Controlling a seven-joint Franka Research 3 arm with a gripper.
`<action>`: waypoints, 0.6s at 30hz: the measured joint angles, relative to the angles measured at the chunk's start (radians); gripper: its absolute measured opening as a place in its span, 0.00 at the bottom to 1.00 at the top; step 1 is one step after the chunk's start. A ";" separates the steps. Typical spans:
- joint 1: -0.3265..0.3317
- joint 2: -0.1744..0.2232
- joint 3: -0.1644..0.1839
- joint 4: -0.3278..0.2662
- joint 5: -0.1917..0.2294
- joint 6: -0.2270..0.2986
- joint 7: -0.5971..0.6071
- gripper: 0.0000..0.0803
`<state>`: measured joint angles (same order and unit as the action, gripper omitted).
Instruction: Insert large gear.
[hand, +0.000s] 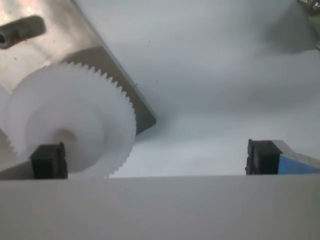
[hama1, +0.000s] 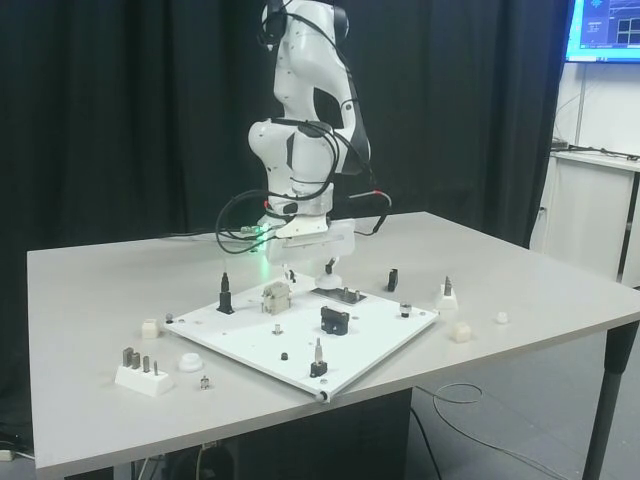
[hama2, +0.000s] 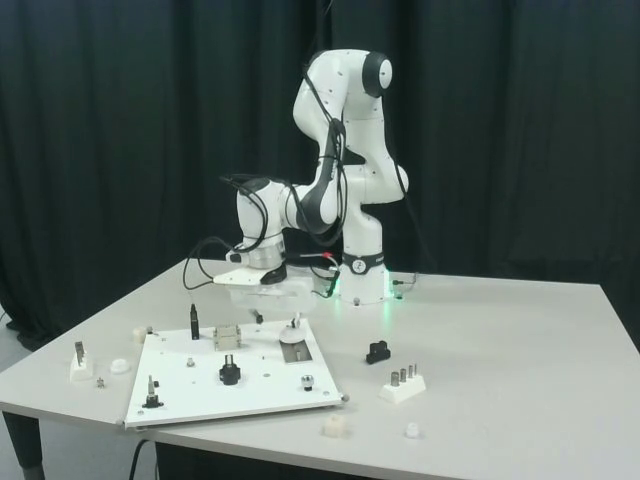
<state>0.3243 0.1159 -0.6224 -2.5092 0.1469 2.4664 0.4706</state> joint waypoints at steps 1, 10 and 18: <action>0.000 0.001 0.000 0.000 0.000 0.001 0.000 1.00; 0.001 0.016 0.000 0.000 0.002 0.017 0.002 1.00; 0.003 0.023 0.001 0.000 0.002 0.022 0.002 1.00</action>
<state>0.3276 0.1388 -0.6213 -2.5094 0.1489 2.4887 0.4721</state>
